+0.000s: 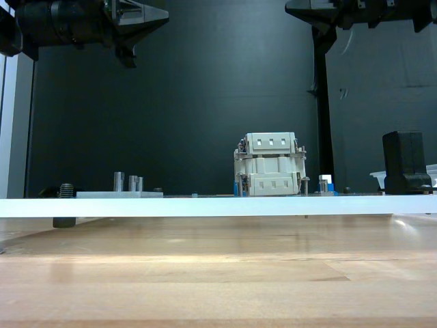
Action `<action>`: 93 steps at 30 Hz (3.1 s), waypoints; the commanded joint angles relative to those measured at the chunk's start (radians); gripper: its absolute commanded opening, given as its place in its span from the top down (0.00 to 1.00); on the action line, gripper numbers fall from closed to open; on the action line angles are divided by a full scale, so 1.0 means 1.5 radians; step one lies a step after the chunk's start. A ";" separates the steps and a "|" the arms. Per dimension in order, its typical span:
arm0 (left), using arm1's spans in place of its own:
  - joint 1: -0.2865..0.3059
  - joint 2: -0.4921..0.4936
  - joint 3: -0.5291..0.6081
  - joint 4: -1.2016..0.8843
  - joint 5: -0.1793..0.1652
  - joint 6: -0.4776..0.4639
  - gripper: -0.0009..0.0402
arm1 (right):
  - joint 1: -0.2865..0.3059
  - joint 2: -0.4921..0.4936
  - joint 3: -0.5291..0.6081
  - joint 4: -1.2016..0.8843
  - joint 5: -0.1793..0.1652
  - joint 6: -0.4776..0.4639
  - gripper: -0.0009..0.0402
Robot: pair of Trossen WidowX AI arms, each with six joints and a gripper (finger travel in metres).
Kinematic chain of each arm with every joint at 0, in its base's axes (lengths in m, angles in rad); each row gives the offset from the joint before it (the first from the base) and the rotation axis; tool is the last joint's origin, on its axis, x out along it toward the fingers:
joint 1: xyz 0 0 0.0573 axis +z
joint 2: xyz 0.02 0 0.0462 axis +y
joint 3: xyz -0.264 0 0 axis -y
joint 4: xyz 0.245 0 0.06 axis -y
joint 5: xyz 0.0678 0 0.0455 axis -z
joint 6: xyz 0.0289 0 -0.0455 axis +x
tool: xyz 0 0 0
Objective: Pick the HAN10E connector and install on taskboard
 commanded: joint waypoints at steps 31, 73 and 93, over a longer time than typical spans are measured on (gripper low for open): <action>0.000 0.000 0.000 0.000 0.000 0.000 0.98 | 0.001 0.000 -0.047 0.050 0.019 0.016 0.98; 0.000 0.000 0.000 0.000 0.000 0.000 0.98 | 0.001 0.000 -0.061 0.077 0.019 0.016 0.98; 0.000 0.000 0.000 0.000 0.000 0.000 0.98 | 0.001 0.000 -0.061 0.077 0.019 0.016 0.98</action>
